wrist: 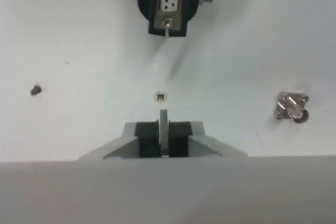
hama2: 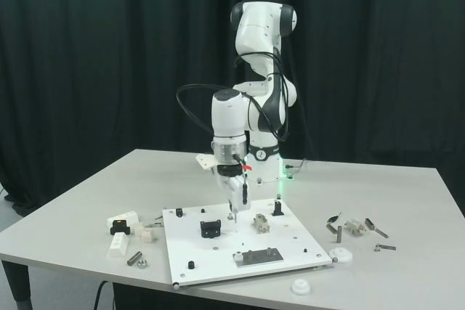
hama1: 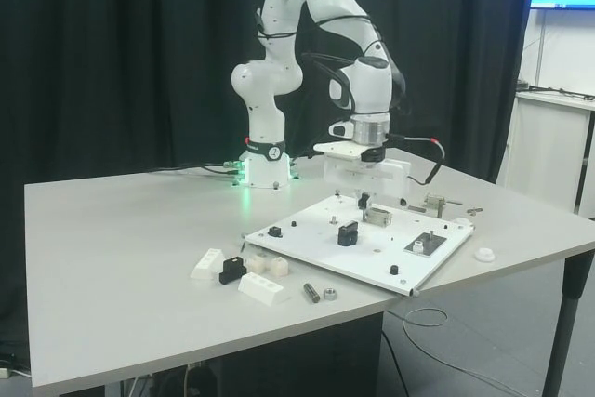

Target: Place square peg 1.

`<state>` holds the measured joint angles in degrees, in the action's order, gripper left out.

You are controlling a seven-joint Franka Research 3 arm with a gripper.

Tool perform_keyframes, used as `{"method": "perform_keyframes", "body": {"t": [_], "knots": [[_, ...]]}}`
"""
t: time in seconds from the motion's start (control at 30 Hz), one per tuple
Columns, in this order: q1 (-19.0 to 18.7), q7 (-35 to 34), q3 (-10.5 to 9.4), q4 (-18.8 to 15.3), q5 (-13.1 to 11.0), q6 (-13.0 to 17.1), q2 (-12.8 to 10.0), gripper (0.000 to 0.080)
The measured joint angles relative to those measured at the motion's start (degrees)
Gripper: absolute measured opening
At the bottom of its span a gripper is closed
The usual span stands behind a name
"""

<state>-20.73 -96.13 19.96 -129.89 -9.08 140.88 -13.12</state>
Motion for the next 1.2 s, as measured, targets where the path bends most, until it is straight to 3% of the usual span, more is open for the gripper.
{"method": "perform_keyframes", "body": {"t": [1.2], "knots": [[0.0,0.0,0.33,0.5,0.8,-0.7,1.0,0.0031]]}}
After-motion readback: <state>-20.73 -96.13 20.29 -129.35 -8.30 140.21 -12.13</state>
